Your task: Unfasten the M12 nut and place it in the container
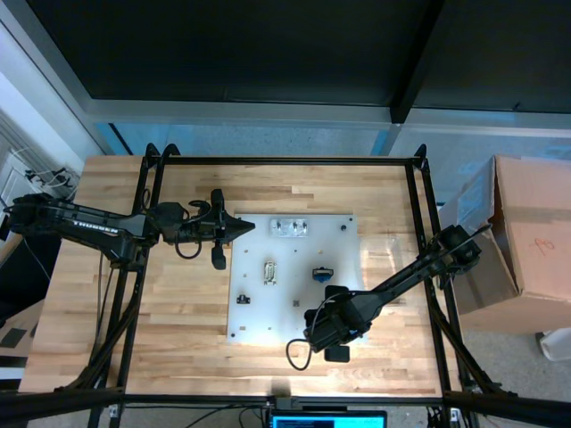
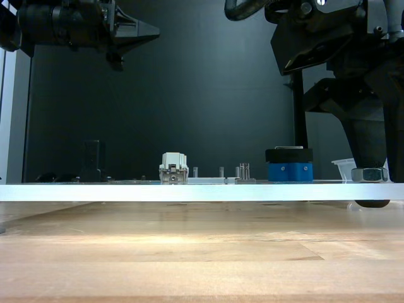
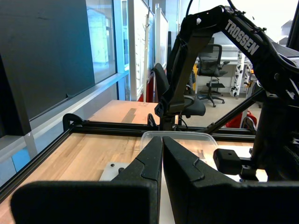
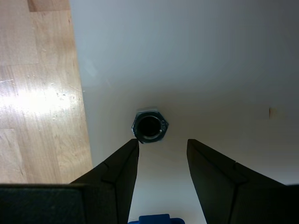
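Note:
The small silver nut (image 4: 149,126) sits low on the white board (image 4: 210,70), its dark centre filled. In the low view the nut (image 2: 369,174) rests at board level and no stud ribs show under it, so it appears on its stud, run down. My right gripper (image 4: 161,140) hangs over it, open. The fingertips (image 4: 133,144) stand apart just short of the nut without touching it. In the high view the right gripper (image 1: 332,343) covers the nut. My left gripper (image 3: 162,140) is shut on nothing, high over the board's far left edge (image 1: 241,227).
The clear container (image 3: 180,137) stands right of the board, with nothing visible in it (image 2: 344,165). On the board are a blue-and-black block (image 2: 289,165), a white connector (image 2: 173,169) and small silver posts (image 2: 244,170). A black frame (image 1: 419,205) rings the table. A cardboard box (image 1: 526,241) stands off the table at the right.

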Robot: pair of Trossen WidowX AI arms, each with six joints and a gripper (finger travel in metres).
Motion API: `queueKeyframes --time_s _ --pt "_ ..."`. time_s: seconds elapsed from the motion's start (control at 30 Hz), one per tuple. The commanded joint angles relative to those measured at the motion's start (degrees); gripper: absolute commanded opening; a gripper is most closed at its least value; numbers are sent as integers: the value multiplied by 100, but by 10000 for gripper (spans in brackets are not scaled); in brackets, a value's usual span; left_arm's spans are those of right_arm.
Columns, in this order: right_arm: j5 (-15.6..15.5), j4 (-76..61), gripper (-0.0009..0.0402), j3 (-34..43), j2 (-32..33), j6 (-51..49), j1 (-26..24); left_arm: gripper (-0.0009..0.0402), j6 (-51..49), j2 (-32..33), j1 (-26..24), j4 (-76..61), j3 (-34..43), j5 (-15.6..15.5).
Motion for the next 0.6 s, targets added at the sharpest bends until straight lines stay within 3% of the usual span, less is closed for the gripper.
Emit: queueKeyframes --time_s 0.03,0.6 --pt "-26 164 144 -116 -4 15 11 0 0 0 2 0 2 0" --pt "-24 140 142 -142 -39 7 20 0 0 0 0 2 2 0"
